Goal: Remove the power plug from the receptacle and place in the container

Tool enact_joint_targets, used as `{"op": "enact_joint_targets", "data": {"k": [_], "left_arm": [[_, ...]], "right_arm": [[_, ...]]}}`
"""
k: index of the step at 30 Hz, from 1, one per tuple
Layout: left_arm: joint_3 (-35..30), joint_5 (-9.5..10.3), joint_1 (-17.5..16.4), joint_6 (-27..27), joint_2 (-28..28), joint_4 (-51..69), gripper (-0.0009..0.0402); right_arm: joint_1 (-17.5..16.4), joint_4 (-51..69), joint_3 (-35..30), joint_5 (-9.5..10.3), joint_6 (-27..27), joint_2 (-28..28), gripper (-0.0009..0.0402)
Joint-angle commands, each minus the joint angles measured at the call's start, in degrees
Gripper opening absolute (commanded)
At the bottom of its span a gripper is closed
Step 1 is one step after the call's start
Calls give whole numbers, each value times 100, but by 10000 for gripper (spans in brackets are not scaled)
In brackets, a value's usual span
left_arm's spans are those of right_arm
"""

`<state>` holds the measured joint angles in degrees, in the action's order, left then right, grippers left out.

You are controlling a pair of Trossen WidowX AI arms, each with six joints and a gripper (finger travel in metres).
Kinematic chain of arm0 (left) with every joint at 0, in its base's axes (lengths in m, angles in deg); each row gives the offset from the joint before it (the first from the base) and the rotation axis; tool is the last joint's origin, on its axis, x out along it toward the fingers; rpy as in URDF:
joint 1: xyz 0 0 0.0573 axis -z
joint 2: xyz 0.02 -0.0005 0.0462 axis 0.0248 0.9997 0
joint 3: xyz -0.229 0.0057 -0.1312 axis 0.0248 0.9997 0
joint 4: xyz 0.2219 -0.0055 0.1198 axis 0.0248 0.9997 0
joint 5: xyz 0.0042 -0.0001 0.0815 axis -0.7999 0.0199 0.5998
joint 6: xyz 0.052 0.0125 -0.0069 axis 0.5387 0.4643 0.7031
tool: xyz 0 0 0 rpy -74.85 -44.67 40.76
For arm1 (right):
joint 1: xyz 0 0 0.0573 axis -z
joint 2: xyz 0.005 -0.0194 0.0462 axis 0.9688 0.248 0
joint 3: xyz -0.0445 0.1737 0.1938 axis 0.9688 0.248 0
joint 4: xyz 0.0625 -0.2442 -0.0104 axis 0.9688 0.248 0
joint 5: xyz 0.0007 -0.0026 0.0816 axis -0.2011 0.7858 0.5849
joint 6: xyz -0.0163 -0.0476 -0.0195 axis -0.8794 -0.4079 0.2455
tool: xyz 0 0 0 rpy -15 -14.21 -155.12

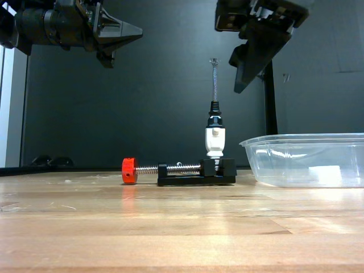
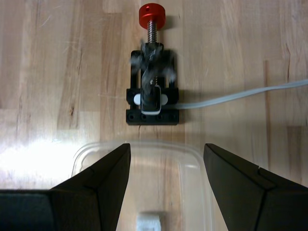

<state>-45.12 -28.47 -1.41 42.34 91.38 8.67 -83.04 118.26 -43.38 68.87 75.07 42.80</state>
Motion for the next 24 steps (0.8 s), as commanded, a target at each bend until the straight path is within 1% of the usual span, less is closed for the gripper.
{"op": "enact_joint_targets", "data": {"k": [1, 10, 17, 24], "left_arm": [[-2, 0, -2, 0, 2, 0, 0], [-2, 0, 0, 2, 2, 2, 0], [-2, 0, 0, 0, 2, 0, 0], [-2, 0, -2, 0, 2, 2, 0]], "right_arm": [[-15, 2, -179, 0, -7, 245, 214], [-68, -68, -437, 2, 4, 706, 213], [-116, -129, -581, 0, -13, 914, 213], [-127, -275, -592, 2, 0, 1078, 213]]}}
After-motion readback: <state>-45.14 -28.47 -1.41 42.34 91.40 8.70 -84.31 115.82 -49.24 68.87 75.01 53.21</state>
